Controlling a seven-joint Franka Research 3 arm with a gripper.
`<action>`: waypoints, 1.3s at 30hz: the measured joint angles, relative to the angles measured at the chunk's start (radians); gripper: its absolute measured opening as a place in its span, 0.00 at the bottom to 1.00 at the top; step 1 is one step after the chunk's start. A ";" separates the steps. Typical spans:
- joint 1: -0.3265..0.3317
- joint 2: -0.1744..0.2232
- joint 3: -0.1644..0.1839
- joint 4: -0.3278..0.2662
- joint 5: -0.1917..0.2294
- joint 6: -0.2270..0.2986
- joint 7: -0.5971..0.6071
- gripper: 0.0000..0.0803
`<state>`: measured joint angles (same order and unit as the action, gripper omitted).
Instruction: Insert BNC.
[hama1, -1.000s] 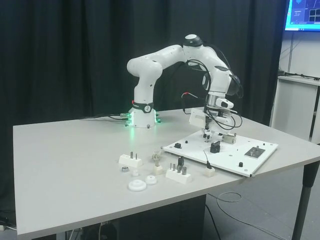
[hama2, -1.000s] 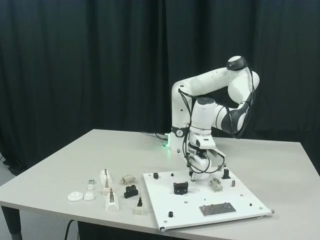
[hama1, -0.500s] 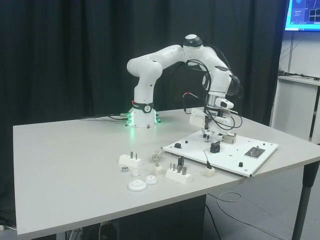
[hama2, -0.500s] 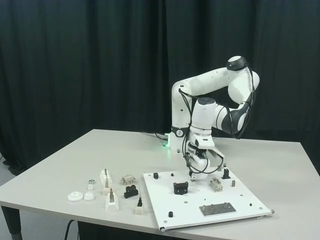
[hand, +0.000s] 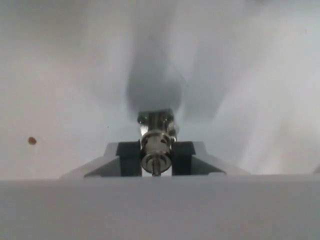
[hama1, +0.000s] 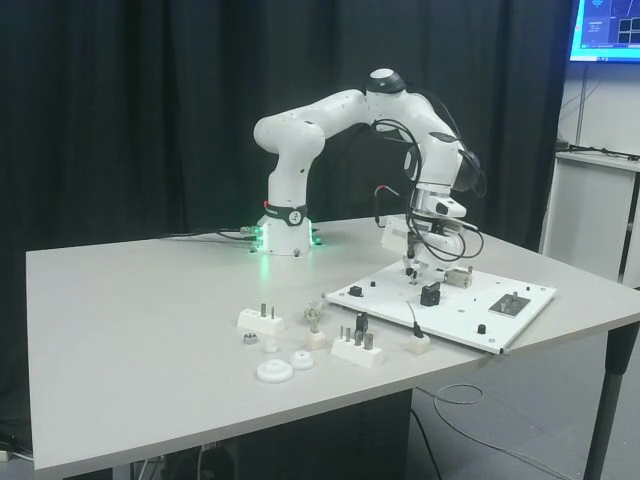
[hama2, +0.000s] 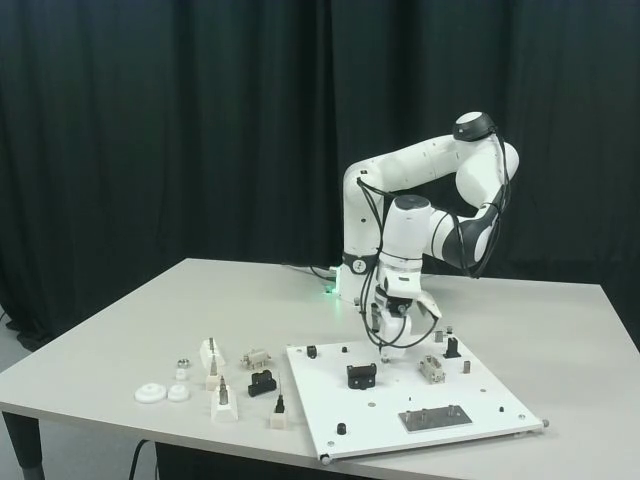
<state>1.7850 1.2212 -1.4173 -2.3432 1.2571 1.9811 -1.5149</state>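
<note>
Nearest the first room camera, small white fixture blocks (hama1: 358, 350) sit on the grey desk (hama1: 140, 330). Beyond them, at about two o'clock, lies the flat white assembly board (hama1: 520, 315). Over its far half hangs the white arm's end effector (hama1: 412, 262), its black fingers (hand: 129, 159) pinching the short metal BNC connector (hand: 156, 145) (upright, just above the board).

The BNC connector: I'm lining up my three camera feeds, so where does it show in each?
Wrist view: BNC connector centre frame, between the jaws.
First room view: under the gripper, over the white board.
Second room view: hidden below the gripper.
Shared landmark: the white board.
</note>
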 joint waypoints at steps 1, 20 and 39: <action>0.000 0.000 0.000 0.000 0.000 -0.001 0.018 0.16; -0.012 -0.008 -0.004 0.002 0.000 -0.020 0.292 0.16; -0.037 -0.027 -0.010 0.004 0.015 -0.049 0.493 0.16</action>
<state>1.7478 1.1942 -1.4270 -2.3388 1.2721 1.9319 -1.0215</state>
